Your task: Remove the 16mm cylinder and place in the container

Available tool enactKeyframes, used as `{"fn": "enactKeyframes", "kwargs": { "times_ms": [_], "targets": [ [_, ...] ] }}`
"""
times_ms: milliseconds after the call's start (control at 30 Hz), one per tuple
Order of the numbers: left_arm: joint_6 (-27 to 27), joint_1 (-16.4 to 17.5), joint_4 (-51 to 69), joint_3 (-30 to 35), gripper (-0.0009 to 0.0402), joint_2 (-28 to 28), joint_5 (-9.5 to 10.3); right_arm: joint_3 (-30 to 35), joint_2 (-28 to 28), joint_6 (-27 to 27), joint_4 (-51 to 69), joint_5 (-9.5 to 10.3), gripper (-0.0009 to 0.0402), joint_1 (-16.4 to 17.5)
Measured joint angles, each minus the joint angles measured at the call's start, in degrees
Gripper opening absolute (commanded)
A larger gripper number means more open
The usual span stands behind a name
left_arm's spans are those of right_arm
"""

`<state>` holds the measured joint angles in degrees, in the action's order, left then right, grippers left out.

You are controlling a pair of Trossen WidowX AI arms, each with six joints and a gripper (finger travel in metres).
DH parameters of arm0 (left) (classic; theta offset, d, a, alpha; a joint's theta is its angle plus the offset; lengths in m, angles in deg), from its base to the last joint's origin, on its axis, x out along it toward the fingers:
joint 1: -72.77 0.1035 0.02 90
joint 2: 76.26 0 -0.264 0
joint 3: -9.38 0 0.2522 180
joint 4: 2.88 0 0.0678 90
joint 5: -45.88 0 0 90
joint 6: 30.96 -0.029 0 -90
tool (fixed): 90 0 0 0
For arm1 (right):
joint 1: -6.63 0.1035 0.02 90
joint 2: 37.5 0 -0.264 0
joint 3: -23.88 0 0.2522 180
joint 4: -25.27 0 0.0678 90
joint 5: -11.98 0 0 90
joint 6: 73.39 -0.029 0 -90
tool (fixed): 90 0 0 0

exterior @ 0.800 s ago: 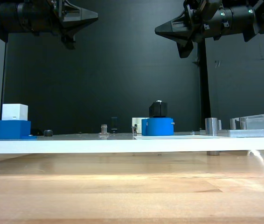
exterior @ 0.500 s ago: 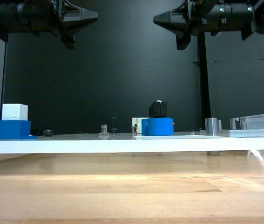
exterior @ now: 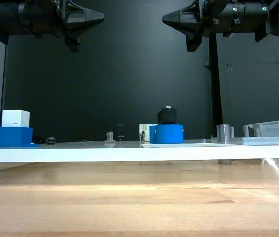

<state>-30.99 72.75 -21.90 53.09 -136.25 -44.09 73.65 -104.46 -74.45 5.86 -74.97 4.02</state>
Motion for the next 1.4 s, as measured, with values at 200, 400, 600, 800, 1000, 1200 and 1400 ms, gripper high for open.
{"fn": "enactKeyframes", "kwargs": {
  "times_ms": [200,400,600,800,1000,1200,1400],
  "targets": [
    [0.00,0.00,-0.02,0.00,0.0000,0.00,0.00,0.00,0.00,-0.02,0.00,0.00,0.0000,0.00],
    [-0.02,0.00,-0.04,-0.02,0.0000,0.00,0.00,0.90,0.00,-2.97,2.64,0.15,0.0000,0.44],
    [0.00,0.00,-0.07,0.00,0.0000,0.00,0.00,6.73,0.02,-2.99,18.71,0.17,0.0000,1.84],
    [0.00,0.00,-0.04,-0.02,0.0000,-0.02,0.00,12.83,0.02,-3.08,35.87,-0.74,0.0000,3.45],
    [0.00,0.00,-0.04,0.00,0.0000,-0.02,0.00,17.16,0.02,-4.04,49.11,-2.47,0.0000,5.62],
    [0.00,0.00,-0.04,-0.02,0.0000,-0.02,0.00,19.50,0.00,-5.09,57.07,-4.44,0.0000,7.91],
    [0.00,0.00,-0.04,-0.02,0.0000,0.00,0.00,19.69,0.00,-7.50,61.05,-4.63,0.0000,9.31]
  ]
}}
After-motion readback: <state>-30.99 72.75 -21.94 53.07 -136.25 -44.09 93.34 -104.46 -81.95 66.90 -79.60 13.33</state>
